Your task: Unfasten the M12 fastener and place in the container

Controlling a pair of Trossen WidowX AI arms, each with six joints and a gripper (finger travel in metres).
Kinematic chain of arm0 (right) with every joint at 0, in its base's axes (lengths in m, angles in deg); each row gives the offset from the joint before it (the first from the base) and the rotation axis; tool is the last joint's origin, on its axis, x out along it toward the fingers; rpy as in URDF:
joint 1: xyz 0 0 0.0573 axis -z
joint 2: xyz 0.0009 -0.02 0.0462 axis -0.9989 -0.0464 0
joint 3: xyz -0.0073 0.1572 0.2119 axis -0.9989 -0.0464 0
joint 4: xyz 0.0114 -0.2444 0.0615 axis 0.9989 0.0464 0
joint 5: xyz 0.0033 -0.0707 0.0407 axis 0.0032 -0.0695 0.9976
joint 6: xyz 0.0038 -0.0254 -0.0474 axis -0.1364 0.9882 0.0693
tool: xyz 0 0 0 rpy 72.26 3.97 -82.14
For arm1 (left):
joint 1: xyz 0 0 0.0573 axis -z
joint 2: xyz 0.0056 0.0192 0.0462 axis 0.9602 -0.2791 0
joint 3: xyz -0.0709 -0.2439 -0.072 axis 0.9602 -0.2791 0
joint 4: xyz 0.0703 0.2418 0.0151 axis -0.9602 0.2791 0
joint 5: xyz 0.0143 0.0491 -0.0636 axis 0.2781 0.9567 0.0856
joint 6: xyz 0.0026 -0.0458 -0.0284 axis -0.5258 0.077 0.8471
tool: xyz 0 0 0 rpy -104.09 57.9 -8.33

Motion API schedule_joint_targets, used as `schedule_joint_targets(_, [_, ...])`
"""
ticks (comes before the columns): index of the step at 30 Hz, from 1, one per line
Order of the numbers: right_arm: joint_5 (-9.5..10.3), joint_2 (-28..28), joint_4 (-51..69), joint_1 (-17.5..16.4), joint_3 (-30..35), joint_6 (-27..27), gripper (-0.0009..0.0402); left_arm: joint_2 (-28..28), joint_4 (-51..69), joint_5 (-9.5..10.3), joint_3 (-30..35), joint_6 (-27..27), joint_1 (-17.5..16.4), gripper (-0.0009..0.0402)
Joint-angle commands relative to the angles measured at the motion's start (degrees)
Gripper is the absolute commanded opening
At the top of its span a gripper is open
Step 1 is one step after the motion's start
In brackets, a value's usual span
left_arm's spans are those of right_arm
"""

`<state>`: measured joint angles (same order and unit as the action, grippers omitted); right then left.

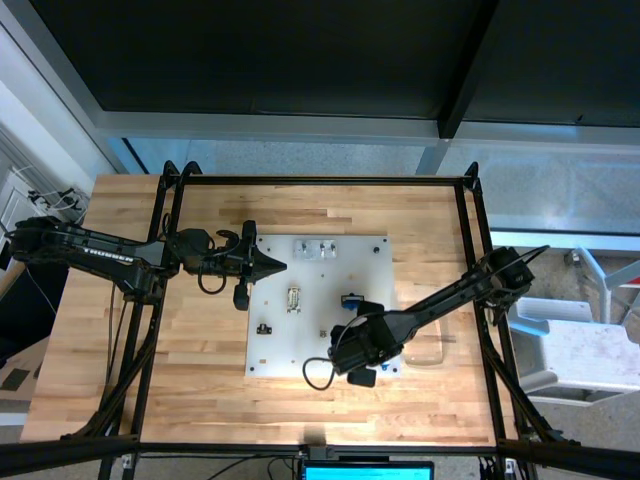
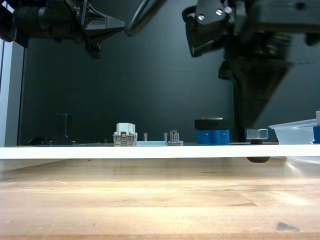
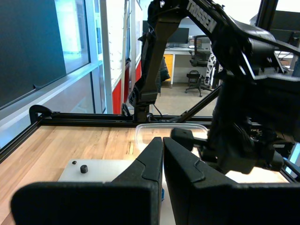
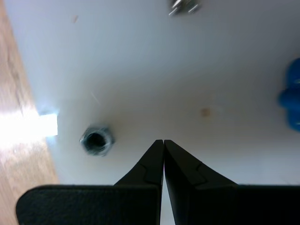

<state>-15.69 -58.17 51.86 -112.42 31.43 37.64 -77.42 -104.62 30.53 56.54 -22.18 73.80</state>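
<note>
The small silver M12 nut (image 2: 256, 134) sits on top of its short black stud (image 2: 256, 142) at the white board's (image 1: 300, 345) near right edge. In the right wrist view the nut (image 4: 96, 139) shows a dark centre. My right gripper (image 4: 163, 141) points down at the board just beside the nut, apart from it, shut with nothing between its fingers. Seen from the low view, the right gripper (image 2: 251, 125) hangs right above the nut. The clear container (image 1: 437, 350) lies right of the board and holds nothing I can see. My left gripper (image 1: 278, 266) hovers shut over the board's far left edge.
A blue block with a black cap (image 2: 212, 131) stands on the board left of the nut. A white connector (image 2: 125, 135) and small silver posts (image 2: 173, 137) stand mid-board. A black post (image 3: 84, 168) stands at a board corner. Black frame rails border the wooden table (image 1: 150, 380).
</note>
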Motion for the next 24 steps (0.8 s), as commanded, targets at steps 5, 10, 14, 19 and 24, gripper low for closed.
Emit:
schedule_joint_targets(5, [1.81, 0.3, 5.2, -0.1, 4.9, -8.9, 0.0000, 0.0, 0.0, 0.00, 0.0, 0.0, 0.0, 0.0000])
schedule_joint_targets(10, [3.13, 0.0, 7.6, 0.0, 8.3, -27.1, 0.0000, 0.0, 0.0, 0.00, 0.0, 0.0, 0.0, 0.0000])
schedule_joint_targets(14, [6.03, -1.9, 9.4, -0.1, 11.8, -31.6, 0.0004, 0.0, 0.0, 0.00, 0.0, 0.0, 0.0, 0.0000])
schedule_joint_targets(19, [5.86, -4.2, 10.4, -0.1, 14.9, -29.7, 0.0037, 0.0, 0.0, 0.00, 0.0, 0.0, 0.0, 0.0000])
schedule_joint_targets(24, [6.14, -5.3, 10.6, -0.2, 15.0, -29.9, 0.0108, 0.0, 0.0, 0.00, 0.0, 0.0, 0.0, 0.0000])
